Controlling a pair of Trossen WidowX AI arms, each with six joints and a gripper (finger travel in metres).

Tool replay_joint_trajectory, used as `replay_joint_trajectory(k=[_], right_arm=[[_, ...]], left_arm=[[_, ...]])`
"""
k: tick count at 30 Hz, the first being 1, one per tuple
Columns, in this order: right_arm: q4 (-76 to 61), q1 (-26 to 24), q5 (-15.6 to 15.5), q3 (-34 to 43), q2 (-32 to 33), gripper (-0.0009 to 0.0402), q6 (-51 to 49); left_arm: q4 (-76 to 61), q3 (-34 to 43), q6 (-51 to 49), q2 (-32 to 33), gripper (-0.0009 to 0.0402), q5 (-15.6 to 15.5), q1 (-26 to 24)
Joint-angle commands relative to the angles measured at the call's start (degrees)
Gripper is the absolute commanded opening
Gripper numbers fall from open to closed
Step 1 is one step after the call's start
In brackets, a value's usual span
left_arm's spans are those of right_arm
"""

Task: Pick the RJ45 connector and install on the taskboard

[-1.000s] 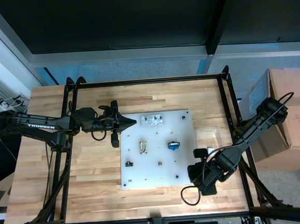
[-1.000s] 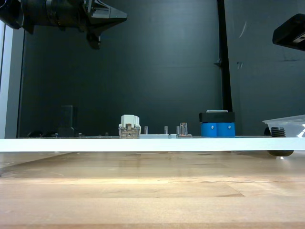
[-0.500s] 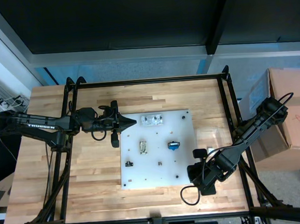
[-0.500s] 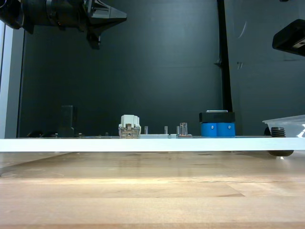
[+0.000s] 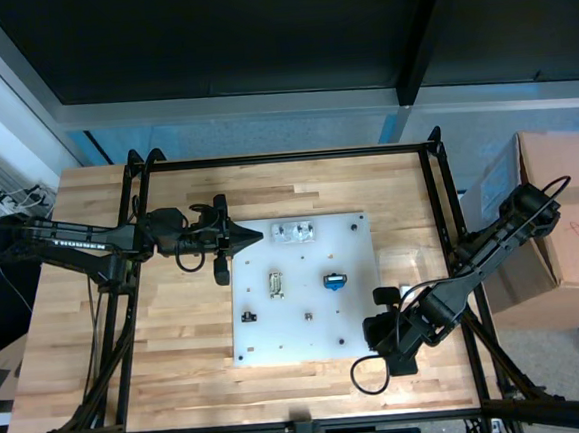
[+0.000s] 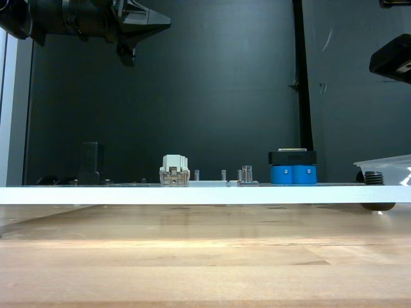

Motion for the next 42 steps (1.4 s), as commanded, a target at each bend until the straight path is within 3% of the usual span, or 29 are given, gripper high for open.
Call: replay_joint_trajectory(k=[1,6,19,30,42], right_arm=[[-0.09,0.0,-0.7,-0.13,0.09,0.0,0.0],[0.0,-0.02,-0.7,-0.13,0.07,0.0009,0.04],[-0.87,-0.04,-0.48,0.92,-0.68,0.0093,0.24],[-4.2,-0.02,-0.57,0.9,-6.08,0.0145,0.63],[-5.73,-0.37,-0.55,0.07,-9.57,0.0144,-0.35]], left_arm=[[0.02,0.02,0.02,0.02,0.0001,0.02,0.0],[0.02,0.02,0.02,0.02,0.0001,0.02,0.0],[0.09,0.07,0.02,0.02,0.0001,0.02,0.0],[0.0,0.07,0.02,0.02,0.0001,0.02,0.0],[0.02,0.07,0.02,0.02,0.0001,0.02,0.0]])
